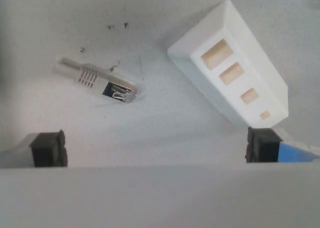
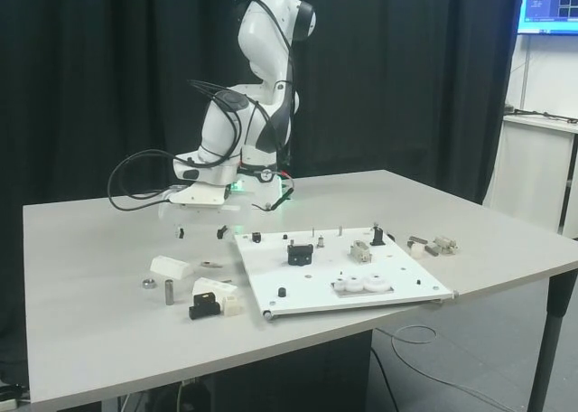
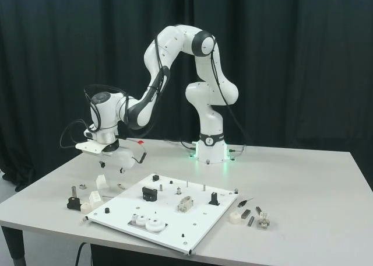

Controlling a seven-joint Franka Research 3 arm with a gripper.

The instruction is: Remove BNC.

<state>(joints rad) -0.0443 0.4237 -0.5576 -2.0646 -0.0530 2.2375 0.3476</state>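
My gripper point(image 1: 155, 148) hangs open over the grey table, left of the white board point(image 2: 406, 272), with nothing between its black fingertips point(image 1: 48, 148). Below it lie a white block with several sockets point(image 1: 235, 68) and a grey network plug point(image 1: 100, 81). From the first room view the gripper point(image 2: 200, 232) is a little above the table, just behind the white block point(image 2: 170, 266). The board carries several small black and white parts, such as a black one point(image 2: 300, 253). I cannot tell which of them is the BNC.
Near the table's front left lie a black-and-white part point(image 2: 212, 301), a small upright cylinder point(image 2: 168, 290) and a nut point(image 2: 145, 283). A few small loose parts point(image 2: 433, 245) lie right of the board. The arm's base point(image 3: 211, 149) stands behind the board.
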